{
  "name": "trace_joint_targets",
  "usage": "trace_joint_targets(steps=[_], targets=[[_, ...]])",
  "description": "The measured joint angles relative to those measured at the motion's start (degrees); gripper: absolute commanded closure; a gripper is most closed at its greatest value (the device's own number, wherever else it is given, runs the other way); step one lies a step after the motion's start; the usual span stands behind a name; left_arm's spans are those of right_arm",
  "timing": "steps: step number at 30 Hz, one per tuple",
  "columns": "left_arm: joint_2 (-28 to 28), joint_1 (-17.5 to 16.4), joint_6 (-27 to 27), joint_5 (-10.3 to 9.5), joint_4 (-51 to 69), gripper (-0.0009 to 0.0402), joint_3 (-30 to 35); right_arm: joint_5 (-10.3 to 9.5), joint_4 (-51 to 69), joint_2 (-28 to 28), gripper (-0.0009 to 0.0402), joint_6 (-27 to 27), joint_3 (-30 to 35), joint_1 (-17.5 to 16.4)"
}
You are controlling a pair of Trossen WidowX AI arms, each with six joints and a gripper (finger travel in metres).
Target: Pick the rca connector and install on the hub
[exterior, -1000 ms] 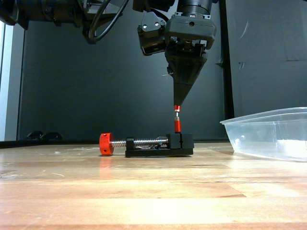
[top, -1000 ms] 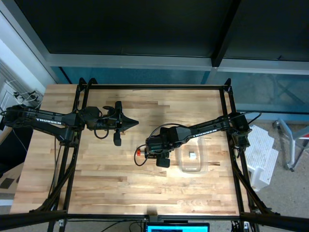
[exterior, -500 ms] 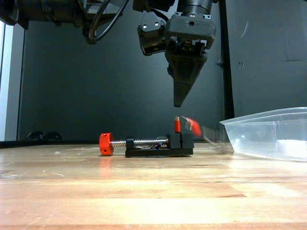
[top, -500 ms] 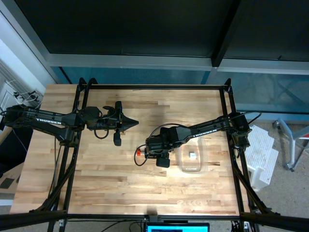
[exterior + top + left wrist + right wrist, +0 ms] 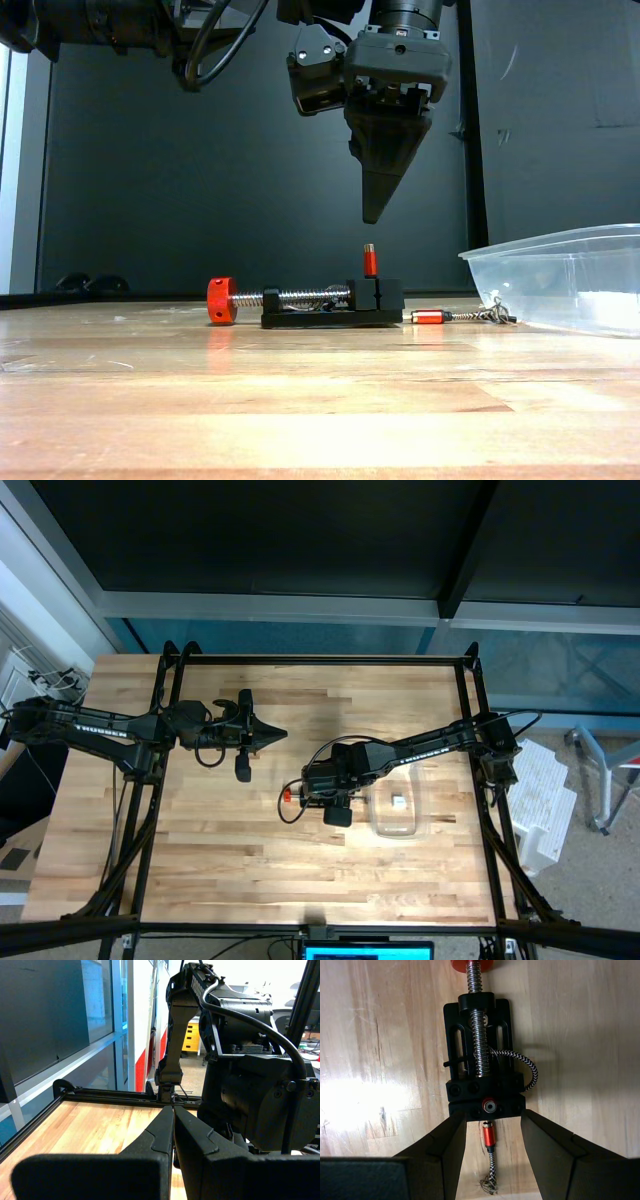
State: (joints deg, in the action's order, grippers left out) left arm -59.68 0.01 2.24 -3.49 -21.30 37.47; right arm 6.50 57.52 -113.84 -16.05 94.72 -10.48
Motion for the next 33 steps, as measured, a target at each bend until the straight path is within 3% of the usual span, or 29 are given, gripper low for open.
trace_joint_targets(steps=[11,33], targets=[[-0.02,0.00,0.02,0.02,0.00,0.0393,0.00,0.61,-3.30,2.62,0.0244,2.95,-10.36,-1.99],[-0.02,0.00,0.00,0.00,0.00,0.0393,0.00,-1.60,-10.36,4.68,0.0244,7.45,-21.97,-1.62]])
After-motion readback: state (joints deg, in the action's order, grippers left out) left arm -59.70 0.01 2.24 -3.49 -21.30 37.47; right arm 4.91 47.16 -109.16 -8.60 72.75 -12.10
